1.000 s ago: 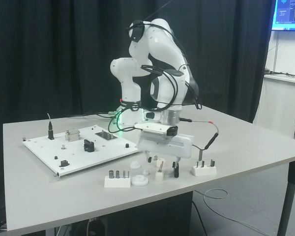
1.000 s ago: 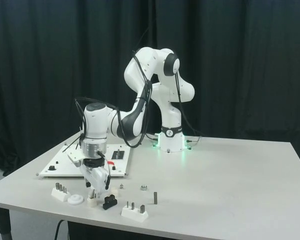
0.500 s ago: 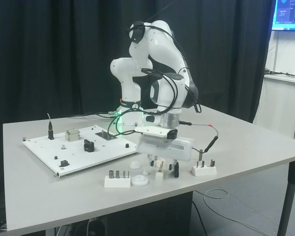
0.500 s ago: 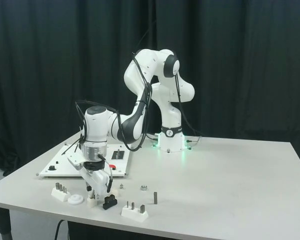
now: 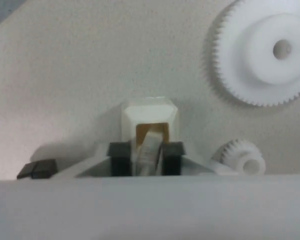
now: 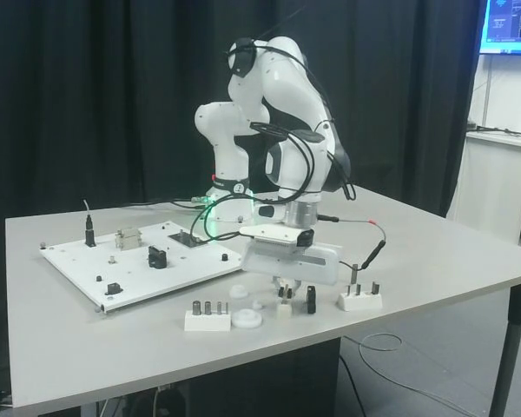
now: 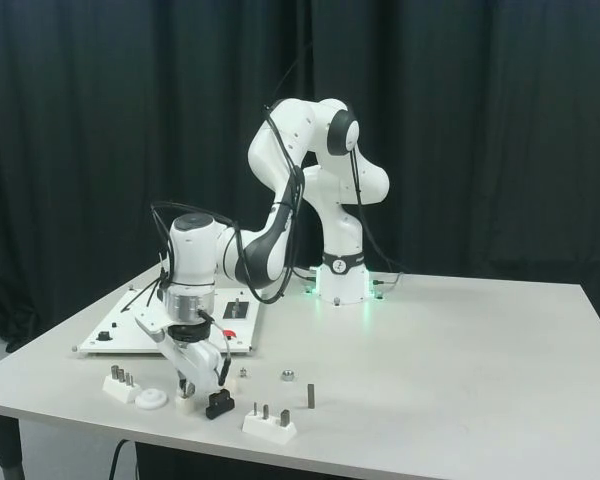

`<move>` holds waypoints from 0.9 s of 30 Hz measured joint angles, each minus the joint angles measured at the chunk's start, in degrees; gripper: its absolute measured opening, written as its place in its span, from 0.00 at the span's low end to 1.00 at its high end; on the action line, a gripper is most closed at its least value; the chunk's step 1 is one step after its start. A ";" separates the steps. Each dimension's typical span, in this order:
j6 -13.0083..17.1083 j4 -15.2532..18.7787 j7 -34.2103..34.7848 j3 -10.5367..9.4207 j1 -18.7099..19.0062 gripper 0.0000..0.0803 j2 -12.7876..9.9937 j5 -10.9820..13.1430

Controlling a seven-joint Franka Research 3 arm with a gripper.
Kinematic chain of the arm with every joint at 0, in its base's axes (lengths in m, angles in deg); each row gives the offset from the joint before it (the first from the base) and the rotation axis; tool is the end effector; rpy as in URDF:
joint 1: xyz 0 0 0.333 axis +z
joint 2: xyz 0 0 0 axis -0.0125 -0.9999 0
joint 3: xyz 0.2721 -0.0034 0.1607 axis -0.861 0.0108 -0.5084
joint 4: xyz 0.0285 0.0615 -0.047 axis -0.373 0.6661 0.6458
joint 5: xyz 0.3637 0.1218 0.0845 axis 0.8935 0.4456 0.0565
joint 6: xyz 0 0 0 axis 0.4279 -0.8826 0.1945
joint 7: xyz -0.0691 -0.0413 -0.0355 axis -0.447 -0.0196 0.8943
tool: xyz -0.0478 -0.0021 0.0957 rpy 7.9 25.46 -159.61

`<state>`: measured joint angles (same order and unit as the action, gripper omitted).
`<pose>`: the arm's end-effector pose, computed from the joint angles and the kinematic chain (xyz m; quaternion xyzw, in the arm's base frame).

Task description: Pick Ethernet.

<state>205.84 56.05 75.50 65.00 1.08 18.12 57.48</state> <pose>0.6750 -0.1665 0.2156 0.7540 -0.6537 0.0528 0.0373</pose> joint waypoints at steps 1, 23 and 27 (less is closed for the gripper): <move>0.00 -0.03 -0.02 -0.02 0.00 0.10 0.00 0.00; -7.46 -4.77 -0.04 0.30 0.03 0.09 0.05 -0.04; -9.69 -6.07 -0.03 0.49 0.02 0.09 0.06 -0.08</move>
